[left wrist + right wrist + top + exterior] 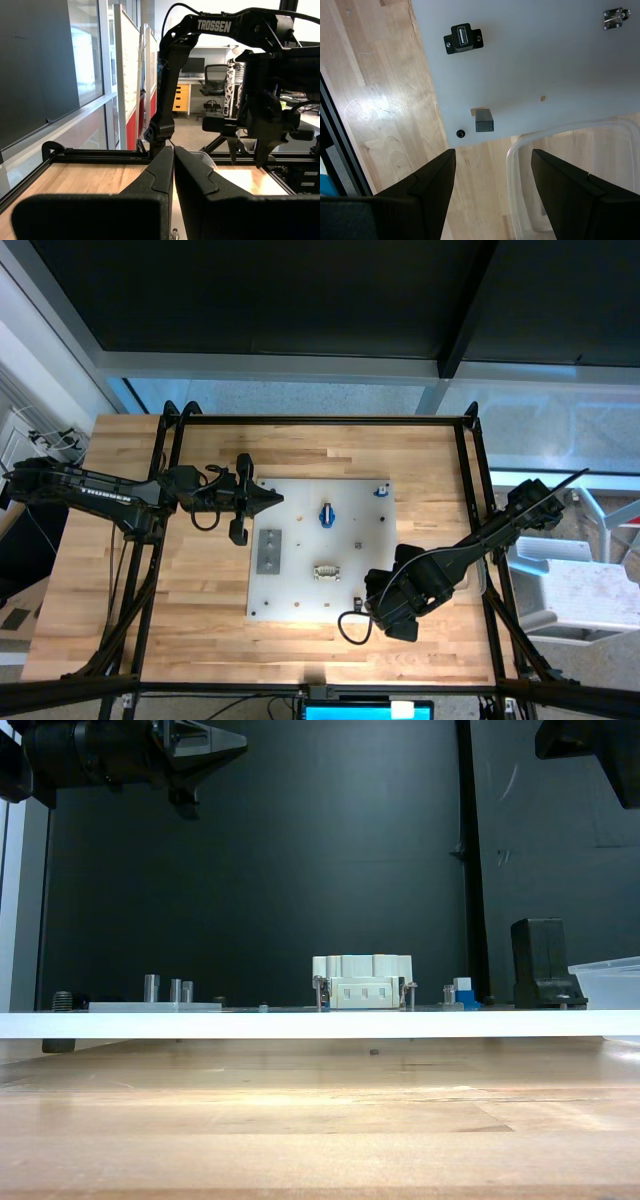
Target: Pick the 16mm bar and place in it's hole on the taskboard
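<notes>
No step appears done: the 16mm bar cannot be located, while the left gripper [173,156] is held closed and empty above the taskboard's [300,585] far-left corner and the right gripper [493,151] is spread open, empty, above its near-right edge.

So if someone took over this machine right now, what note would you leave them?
Left gripper: jaws shut, empty, raised above the taskboard's far-left corner.
Right gripper: jaws open, empty, above the board's near-right edge, beside a clear bin.
16mm bar: in neither gripper. Three pegs stand upright in the grey block; I cannot tell whether one is that bar.
Done: nothing I can confirm.
Left to do: find the bar, then check its hole.
</notes>
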Available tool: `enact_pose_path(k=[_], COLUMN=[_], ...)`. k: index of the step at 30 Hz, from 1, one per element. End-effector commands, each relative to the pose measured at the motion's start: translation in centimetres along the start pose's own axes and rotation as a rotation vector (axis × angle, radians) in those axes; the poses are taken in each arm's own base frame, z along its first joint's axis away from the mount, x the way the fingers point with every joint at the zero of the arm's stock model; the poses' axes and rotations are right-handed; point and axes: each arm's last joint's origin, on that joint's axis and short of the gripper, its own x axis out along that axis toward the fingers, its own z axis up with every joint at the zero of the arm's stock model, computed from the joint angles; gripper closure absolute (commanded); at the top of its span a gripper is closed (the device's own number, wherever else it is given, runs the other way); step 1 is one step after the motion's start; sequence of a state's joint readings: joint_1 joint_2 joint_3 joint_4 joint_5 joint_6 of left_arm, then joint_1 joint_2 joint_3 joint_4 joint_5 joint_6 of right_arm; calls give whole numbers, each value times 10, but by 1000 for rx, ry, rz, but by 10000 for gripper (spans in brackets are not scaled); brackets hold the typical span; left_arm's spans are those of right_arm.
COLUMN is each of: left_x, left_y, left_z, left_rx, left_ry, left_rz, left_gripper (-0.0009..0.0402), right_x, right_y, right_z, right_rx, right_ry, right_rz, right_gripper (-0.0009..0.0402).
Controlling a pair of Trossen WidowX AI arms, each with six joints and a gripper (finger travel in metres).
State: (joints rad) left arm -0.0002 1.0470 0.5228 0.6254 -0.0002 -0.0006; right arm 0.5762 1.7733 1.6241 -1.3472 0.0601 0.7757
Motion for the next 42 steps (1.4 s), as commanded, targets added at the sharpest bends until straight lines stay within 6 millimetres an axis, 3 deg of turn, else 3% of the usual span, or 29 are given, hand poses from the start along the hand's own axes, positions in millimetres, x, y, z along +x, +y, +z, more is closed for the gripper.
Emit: enact_pose_path(k=[1,7,19,35,42], left_x=[0,0,0,0,0], left_y=[0,0,0,0,0], left_z=[0,0,0,0,0], left_rx=[0,0,0,0,0], left_ry=[0,0,0,0,0], left_rz=[0,0,0,0,0], left_gripper=[393,393,393,393,393], right_x=[1,6,9,60,69], right_y=[0,1,1,1,0], right_z=[0,-1,-1,-5,-7], right_rx=[-1,-82,-50,-80,-89], right_ry=[0,6,2,-34,-32], right_rz=[-1,-6,-3,3,6], right_gripper=[183,183,183,183,183])
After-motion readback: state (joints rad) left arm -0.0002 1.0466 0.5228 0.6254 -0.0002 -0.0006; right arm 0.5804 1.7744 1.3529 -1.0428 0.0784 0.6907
